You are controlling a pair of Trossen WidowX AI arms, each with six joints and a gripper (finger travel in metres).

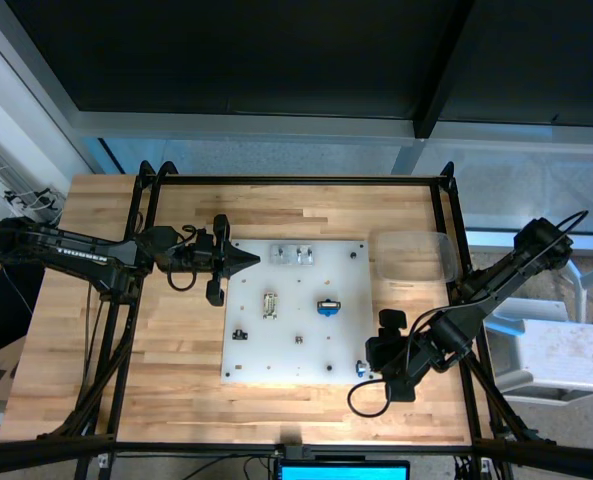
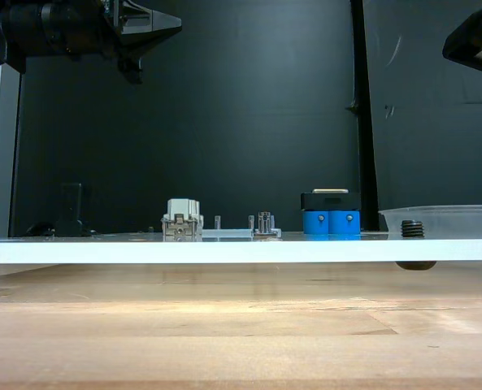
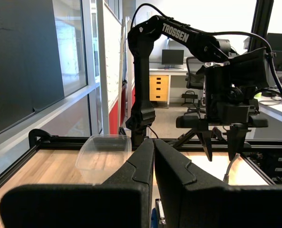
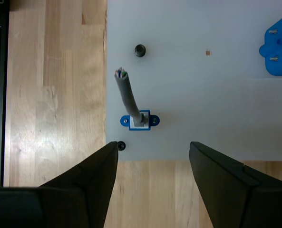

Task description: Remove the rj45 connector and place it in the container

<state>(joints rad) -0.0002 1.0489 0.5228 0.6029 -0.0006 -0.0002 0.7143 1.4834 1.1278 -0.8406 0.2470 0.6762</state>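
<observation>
The rj45 connector sits in a small blue holder close to the near right corner of the white board. My right claw hangs above it with its fingers spread and nothing between them. The plug lies just ahead of the gap, a little off centre toward the finger on the near-edge side. The holder's long axis lies parallel to the line between my fingertips. The grey cable stub rises from the plug and leans away from me along the board's near edge, toward a black standoff. I judge that any grasp has to close around the plug body or the base of that stub, so I would need to shift forward and slightly sideways before coming down.

My left claw is clenched on nothing, held high at the board's left edge, well apart from the plug, so the right arm is plainly the nearer. The container stands on the bench just beside the board's far right corner, well apart from the connector.

I cannot make out the plug's latch tab, nor how deep it sits in the holder. From above, my own claw crowds that corner. From bench level I cannot pick the connector out at all, so my height over it is hard to judge.
</observation>
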